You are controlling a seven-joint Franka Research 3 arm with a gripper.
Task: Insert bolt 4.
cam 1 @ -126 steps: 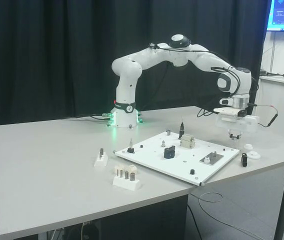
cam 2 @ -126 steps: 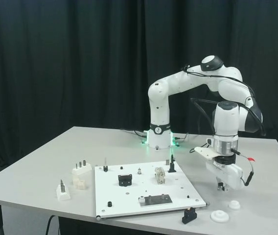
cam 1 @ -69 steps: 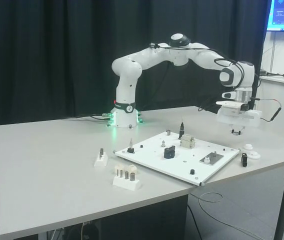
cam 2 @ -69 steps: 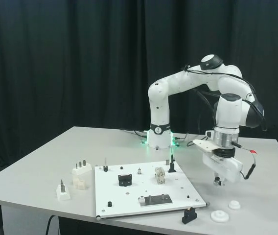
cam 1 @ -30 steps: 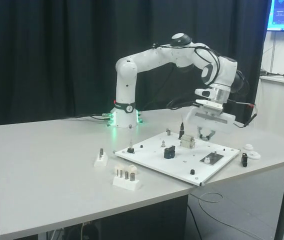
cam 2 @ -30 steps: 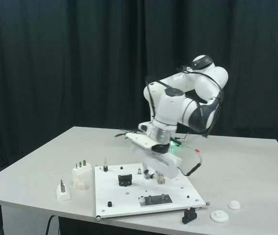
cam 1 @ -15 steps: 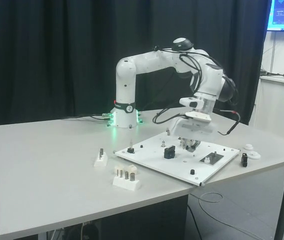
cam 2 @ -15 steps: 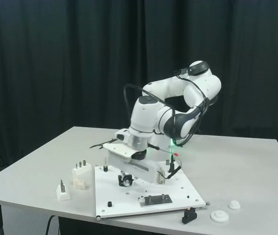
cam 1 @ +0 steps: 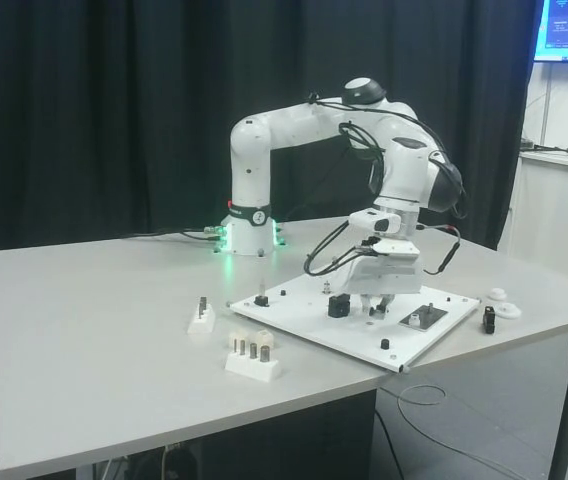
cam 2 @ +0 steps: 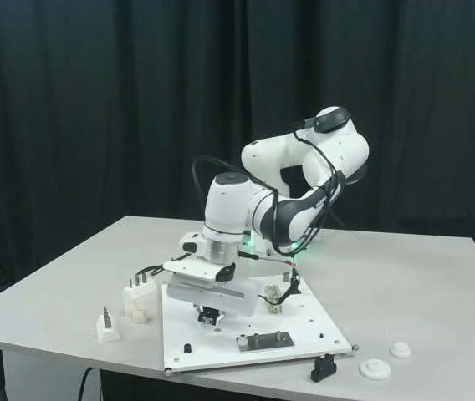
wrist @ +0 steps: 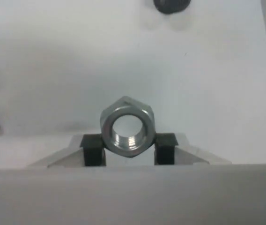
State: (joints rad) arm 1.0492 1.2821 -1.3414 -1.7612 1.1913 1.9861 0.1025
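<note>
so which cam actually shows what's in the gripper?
The wrist view. It looks straight down on a grey hex nut with a threaded bore, clamped between the gripper's black fingertips above the white board. In both room views the gripper hangs over the board, and the nut cannot be made out.

The white robot arm [cam 1: 364, 130] bends down over a white board [cam 1: 364, 320] on the grey table [cam 1: 94, 330]. Its hand [cam 1: 374, 308] hangs just above the board.
</note>
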